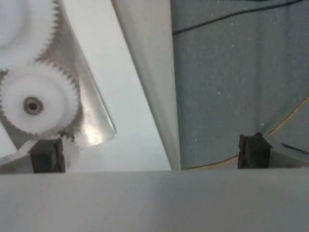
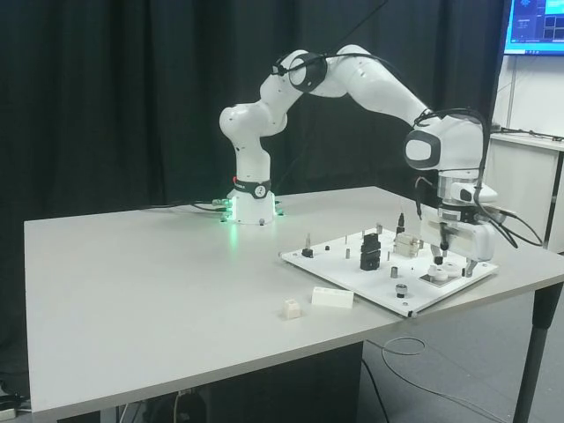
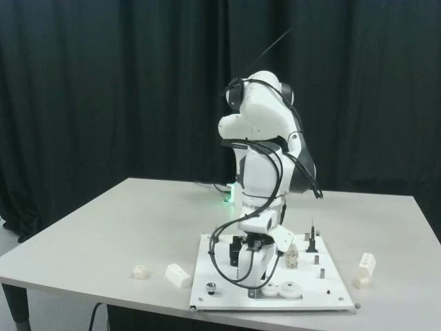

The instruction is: Insert small gear.

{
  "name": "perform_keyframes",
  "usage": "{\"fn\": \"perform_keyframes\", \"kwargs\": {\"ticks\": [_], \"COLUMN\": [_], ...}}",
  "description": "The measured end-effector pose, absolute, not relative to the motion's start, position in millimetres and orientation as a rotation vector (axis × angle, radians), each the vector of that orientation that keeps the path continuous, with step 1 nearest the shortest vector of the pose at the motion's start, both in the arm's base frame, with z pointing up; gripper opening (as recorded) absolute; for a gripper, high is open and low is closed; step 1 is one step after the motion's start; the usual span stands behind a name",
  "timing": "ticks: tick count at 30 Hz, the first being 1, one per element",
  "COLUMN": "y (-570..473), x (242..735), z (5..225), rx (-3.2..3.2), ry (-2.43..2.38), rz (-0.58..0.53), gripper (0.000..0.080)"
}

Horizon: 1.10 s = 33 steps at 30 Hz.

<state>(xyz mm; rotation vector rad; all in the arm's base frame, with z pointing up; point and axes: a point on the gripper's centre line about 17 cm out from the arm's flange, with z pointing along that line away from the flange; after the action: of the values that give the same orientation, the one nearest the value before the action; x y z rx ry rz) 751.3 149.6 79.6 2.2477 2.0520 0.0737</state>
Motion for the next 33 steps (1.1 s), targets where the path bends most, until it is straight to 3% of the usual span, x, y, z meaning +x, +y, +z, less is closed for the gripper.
{"fn": "perform_keyframes", "kwargs": {"ticks": [33], "y": [133], "x": [750], "z": [67], "rx": [2.22], "ry": [2.055], "rz": [0.013], "gripper": [0.08]}}
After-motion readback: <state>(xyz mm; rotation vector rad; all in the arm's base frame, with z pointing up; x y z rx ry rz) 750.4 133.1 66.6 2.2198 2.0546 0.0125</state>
